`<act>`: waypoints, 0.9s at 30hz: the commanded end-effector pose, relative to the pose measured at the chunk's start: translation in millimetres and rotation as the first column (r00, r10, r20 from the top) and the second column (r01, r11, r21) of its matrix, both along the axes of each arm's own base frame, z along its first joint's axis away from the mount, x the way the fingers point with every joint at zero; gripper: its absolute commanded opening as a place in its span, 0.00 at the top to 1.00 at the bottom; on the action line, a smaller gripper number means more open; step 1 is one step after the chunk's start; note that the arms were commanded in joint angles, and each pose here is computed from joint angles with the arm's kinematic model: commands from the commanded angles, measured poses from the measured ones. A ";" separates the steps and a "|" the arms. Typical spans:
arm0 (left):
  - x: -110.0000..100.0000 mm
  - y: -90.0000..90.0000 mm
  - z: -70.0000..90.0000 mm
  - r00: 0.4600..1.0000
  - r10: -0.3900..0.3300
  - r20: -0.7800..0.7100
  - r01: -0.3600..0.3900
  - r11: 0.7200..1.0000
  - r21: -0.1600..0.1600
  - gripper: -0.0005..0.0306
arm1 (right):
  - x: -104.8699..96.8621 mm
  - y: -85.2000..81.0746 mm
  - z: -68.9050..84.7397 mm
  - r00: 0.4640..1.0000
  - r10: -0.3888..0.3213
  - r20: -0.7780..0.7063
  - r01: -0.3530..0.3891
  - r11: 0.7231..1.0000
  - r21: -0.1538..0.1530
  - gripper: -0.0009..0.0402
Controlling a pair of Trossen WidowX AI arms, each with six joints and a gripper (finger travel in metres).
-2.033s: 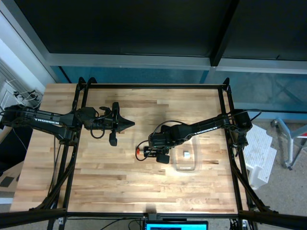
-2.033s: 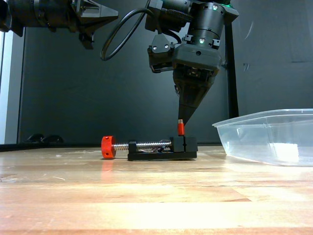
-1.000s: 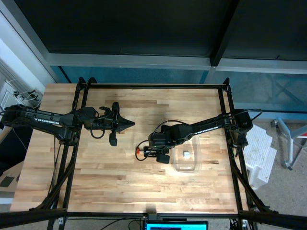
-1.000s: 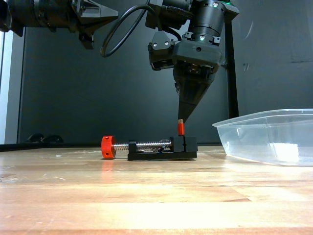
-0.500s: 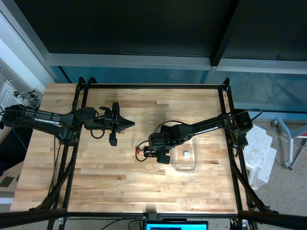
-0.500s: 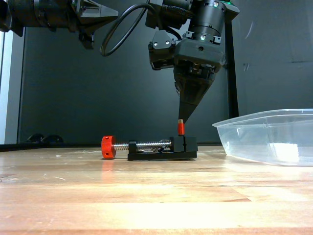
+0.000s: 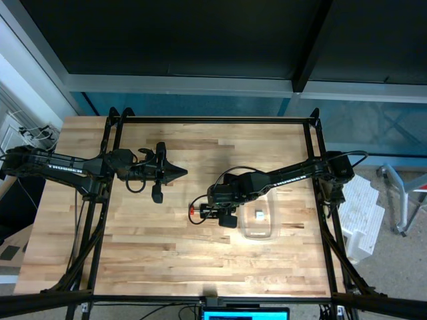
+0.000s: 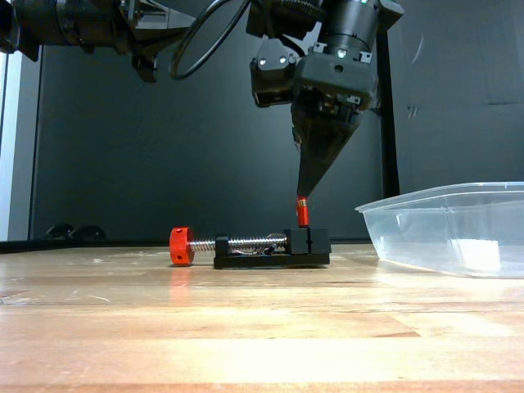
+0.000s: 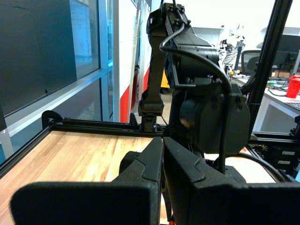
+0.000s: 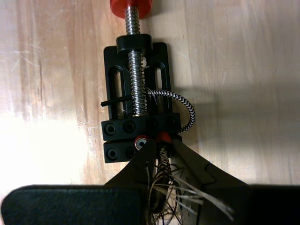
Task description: Pick the rca connector and install on the hub
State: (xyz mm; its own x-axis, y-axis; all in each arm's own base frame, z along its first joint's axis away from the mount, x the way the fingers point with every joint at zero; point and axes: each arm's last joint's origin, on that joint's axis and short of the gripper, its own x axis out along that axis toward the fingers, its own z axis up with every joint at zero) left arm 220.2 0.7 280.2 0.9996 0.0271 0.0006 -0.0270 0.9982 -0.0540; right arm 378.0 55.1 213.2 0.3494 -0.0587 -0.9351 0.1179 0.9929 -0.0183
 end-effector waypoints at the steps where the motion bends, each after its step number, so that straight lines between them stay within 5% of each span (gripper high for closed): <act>1: 0.1 0.0 0.1 1.000 0.000 0.000 0.000 1.000 0.000 0.98 | -2.9 -0.6 5.6 1.000 -0.004 0.006 0.004 1.000 -0.004 0.98; 4: 0.1 0.1 0.1 1.000 0.000 0.000 0.000 1.000 0.000 0.98 | -5.9 -1.3 9.8 1.000 -0.013 0.007 0.013 1.000 -0.025 0.98; 17: 0.1 0.0 0.1 1.000 0.000 0.000 0.000 1.000 0.000 0.98 | -9.4 1.1 16.7 1.000 -0.005 0.014 0.005 1.000 -0.020 0.98; 27: 0.1 0.0 0.1 1.000 0.000 0.000 0.000 1.000 0.000 0.98 | -13.0 8.3 48.7 0.999 0.011 -0.050 -0.012 1.000 -0.021 0.98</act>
